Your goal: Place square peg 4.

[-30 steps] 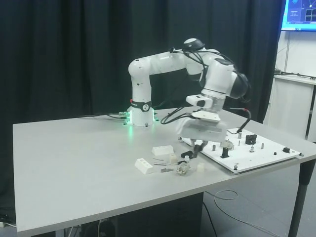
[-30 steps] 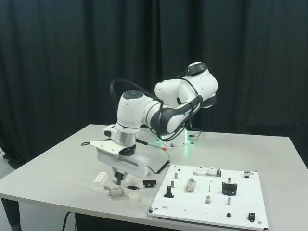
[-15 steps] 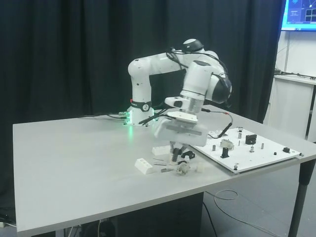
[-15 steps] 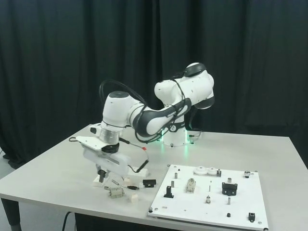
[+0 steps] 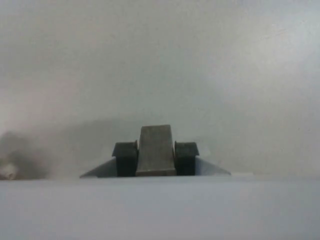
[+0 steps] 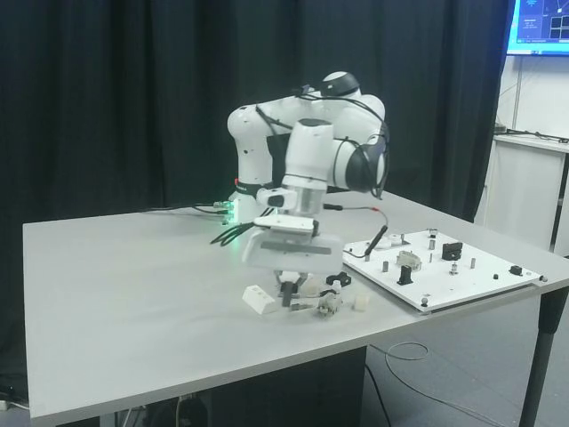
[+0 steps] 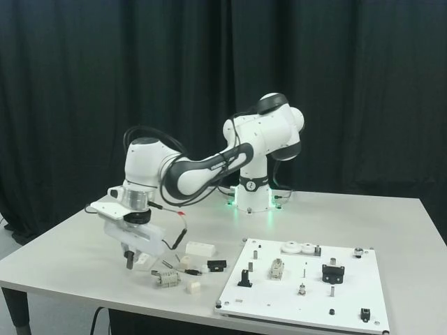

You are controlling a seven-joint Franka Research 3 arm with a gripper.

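Two black fingers point(image 5: 125, 159) of the gripper point(image 7: 130, 262) are clamped on square peg 4 point(image 5: 156, 149), which you see in the wrist view as a grey block standing between them, over bare grey table point(image 7: 63, 262). In the second room view, that gripper hangs low over the table at the far left of the scene, pointing down, with the white arm point(image 7: 202, 167) bent out from its base, where a green light point(image 7: 234, 204) glows.

Moving right, you find the loose parts lying on the table. They include a white block point(image 7: 200, 248), a small grey connector point(image 7: 167, 278), a white cube point(image 7: 192, 287) and a black piece point(image 7: 216, 265). The gripper is just beside this cluster, apart from it.

Further right lies the white board point(image 7: 279, 296), flat on the table and carrying small black and grey fittings. The peg is well apart from that board.
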